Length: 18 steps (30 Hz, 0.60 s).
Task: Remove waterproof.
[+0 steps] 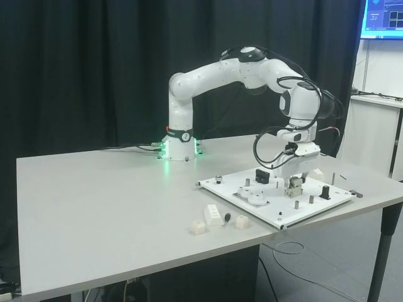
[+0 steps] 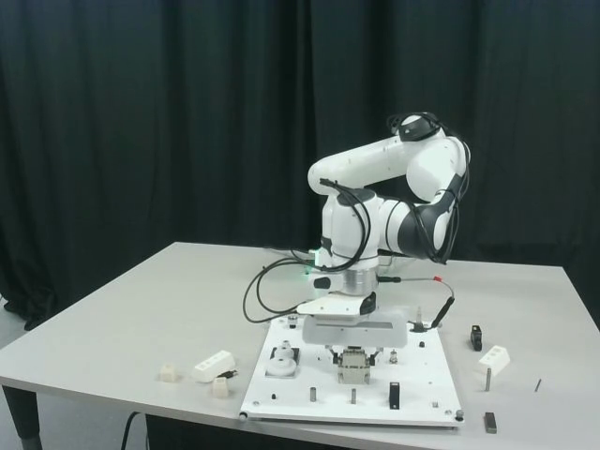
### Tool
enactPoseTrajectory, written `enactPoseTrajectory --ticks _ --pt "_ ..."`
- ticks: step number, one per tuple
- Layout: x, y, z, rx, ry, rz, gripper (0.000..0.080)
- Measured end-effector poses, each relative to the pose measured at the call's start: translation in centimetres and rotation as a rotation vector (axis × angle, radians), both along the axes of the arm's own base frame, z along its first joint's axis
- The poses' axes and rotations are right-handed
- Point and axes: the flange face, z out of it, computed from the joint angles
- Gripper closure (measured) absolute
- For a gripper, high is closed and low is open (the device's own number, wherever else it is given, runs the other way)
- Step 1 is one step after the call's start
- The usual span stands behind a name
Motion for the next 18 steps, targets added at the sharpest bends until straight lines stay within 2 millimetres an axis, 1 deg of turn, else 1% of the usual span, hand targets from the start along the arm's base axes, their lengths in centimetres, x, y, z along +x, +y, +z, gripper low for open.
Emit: enactPoseTrajectory --ticks 6,18 --pt "0.0 0.0 0.7 0.0 0.0 0.001 0.0183" --pt "0.1 0.0 3.7 0.002 0.001 0.002 0.0183"
